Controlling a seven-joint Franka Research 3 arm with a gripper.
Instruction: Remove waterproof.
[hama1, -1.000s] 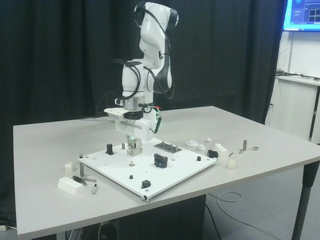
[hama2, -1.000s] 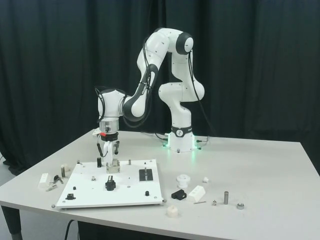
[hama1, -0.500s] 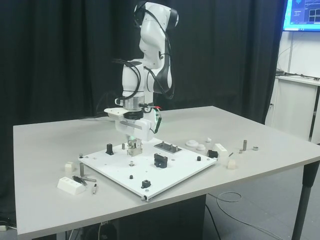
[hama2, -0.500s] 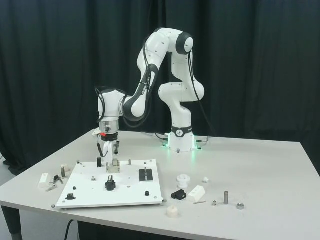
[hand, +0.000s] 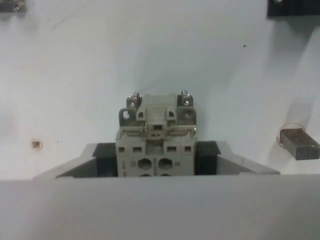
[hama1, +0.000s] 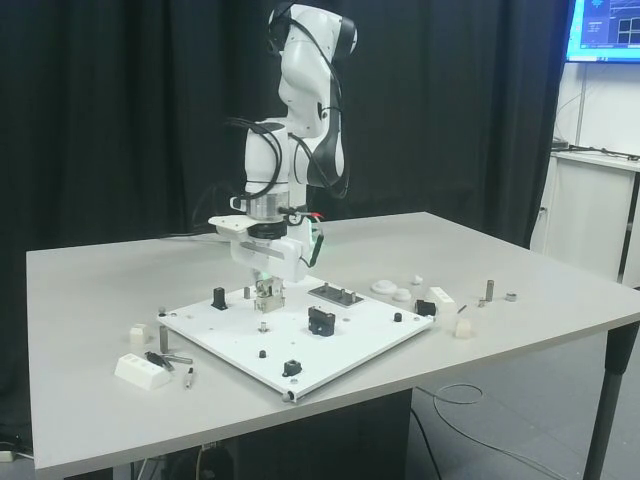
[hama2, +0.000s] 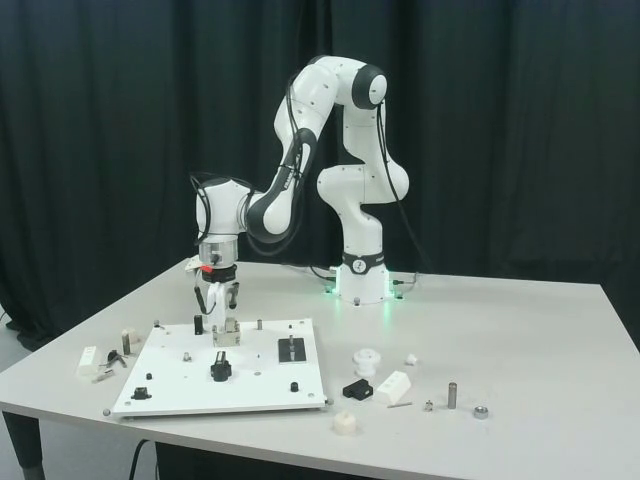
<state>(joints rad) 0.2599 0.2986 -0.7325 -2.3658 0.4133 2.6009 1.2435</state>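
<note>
Wrist view alone shows tool (hand: 156, 167) fingers closed against grey waterproof connector (hand: 156, 142) on white board (hama1: 300, 335).

My grey table (hama1: 120, 300) carries the white board (hama1: 350, 345) at centre frame, with small loose parts (hama1: 440, 300) scattered either side.

Arm (hama2: 345, 185): white, rounded glossy shells, seven joints. Black bands at joint seams, black cap on topmost joint (hama2: 371, 87). Black cable (hama2: 290, 140) looped along outside of upper links. Round base (hama2: 363, 283) with dark ring, green glow at foot. Grey metal collar (hama2: 216, 248) above end effector (hama2: 219, 310). White flat bracket at wrist (hama1: 236, 225). End effector body white, boxy.
</note>
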